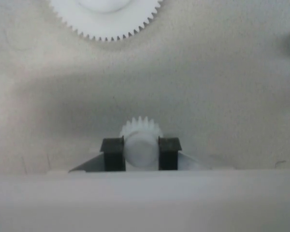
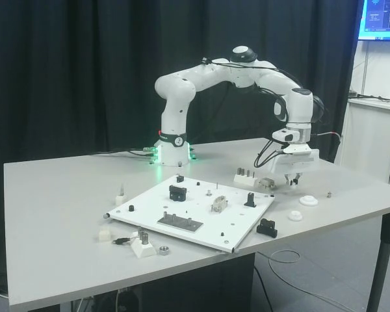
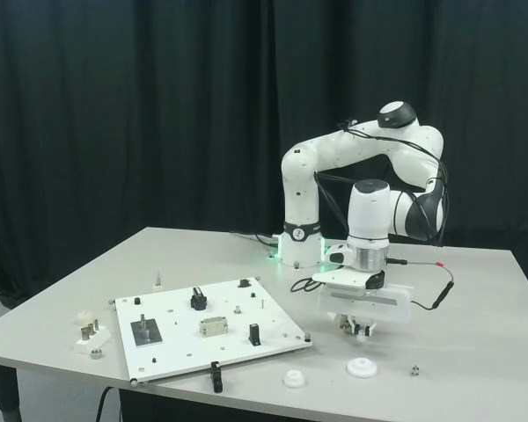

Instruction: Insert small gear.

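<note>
White jointed robot arm (image 3: 361, 167) bends forward from its base, wrist pointing straight down, black two-fingered gripper (image 1: 141, 153) clamped on a small white toothed gear (image 1: 141, 137) above the table.

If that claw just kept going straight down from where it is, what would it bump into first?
Probably the bare grey table. The gripper points down, its jaws shut on the small gear; the large gear lies off to one side.

White robot arm (image 3: 370, 176) bends down over the grey table (image 3: 475, 290), its gripper (image 3: 362, 331) hanging just above the tabletop, right beside the white square assembly board (image 3: 213, 327) and near a white round gear (image 3: 363, 367).
</note>
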Motion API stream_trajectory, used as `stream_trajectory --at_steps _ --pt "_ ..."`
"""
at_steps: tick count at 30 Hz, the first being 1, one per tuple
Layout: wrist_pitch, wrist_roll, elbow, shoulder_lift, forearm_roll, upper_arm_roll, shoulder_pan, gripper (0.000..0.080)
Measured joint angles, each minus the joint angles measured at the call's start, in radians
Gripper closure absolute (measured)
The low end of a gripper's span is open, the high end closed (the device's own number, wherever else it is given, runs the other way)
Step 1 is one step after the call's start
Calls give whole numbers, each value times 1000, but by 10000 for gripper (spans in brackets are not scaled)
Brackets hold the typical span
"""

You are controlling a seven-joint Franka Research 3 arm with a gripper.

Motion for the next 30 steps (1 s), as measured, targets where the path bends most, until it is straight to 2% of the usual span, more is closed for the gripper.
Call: stream_trajectory --at_steps 9,14,21,30 --pt "0 0 1 0 -2 0 0 660" --pt "9 -1 2 0 -23 0 0 660" --pt "43 -2 2 0 -101 -6 -2 660" --pt "48 -11 -9 0 -203 -35 -21 660"
